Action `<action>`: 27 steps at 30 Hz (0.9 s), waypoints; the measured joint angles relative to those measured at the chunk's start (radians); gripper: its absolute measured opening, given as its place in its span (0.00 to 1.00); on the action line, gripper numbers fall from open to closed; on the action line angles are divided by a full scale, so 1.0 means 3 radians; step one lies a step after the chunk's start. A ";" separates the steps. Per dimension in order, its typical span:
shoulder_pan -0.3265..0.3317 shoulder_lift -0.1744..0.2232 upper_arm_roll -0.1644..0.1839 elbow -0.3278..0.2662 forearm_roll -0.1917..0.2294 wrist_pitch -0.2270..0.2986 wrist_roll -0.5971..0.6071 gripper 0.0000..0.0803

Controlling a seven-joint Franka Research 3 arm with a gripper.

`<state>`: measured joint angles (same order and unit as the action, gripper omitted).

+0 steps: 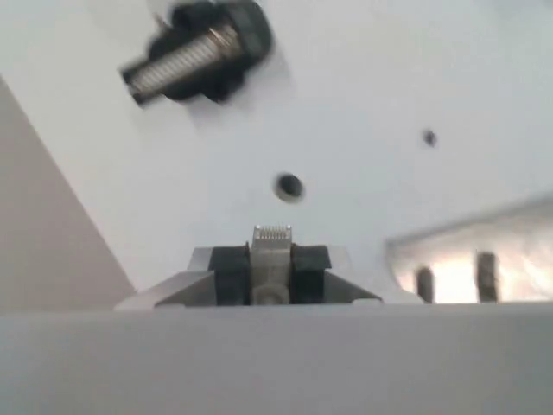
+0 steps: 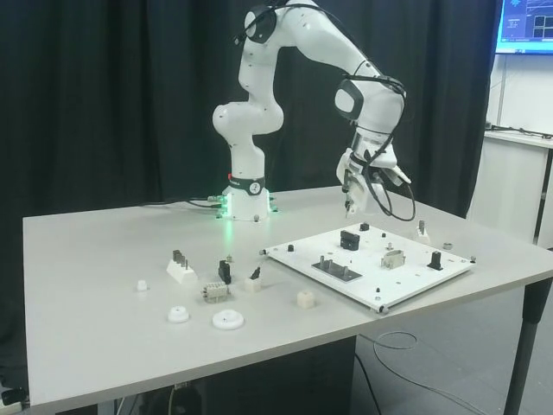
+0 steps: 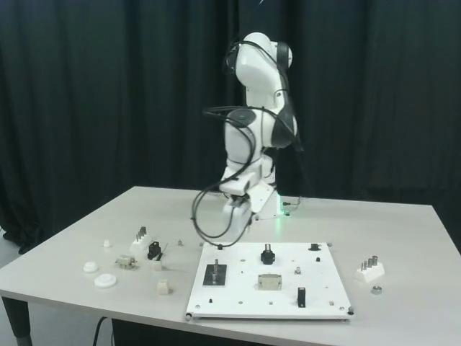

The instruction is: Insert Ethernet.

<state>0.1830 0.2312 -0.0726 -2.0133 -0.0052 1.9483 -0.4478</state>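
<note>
In the wrist view my gripper point(image 1: 271, 275) is shut on an Ethernet plug point(image 1: 271, 246), whose contact end pokes out between the black pads point(image 1: 229, 272). Below the plug lies the white board point(image 1: 363, 104), with a small round hole point(image 1: 289, 186) just beyond the plug's tip. In the first room view the gripper point(image 2: 349, 204) hangs above the far edge of the board point(image 2: 406, 281), well clear of it. The plug's black cable point(image 3: 205, 216) loops down from the gripper point(image 3: 235, 214) in the second room view. A small grey box-shaped part point(image 3: 269, 281) sits mid-board.
On the board stand a black threaded connector point(image 1: 203, 52), a metal plate with pegs point(image 3: 215, 274) and a black block point(image 3: 301, 295). Several small white and black parts point(image 2: 203, 290) lie on the grey table point(image 2: 86, 259) beside the board. A white peg block point(image 3: 369, 269) sits on the board's other side.
</note>
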 joint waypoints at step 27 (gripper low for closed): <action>0.0797 -0.0671 0.0180 -0.1069 0.0049 0.0605 0.1553 0.12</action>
<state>0.4222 0.0298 -0.0187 -2.3340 0.0096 2.1299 0.0179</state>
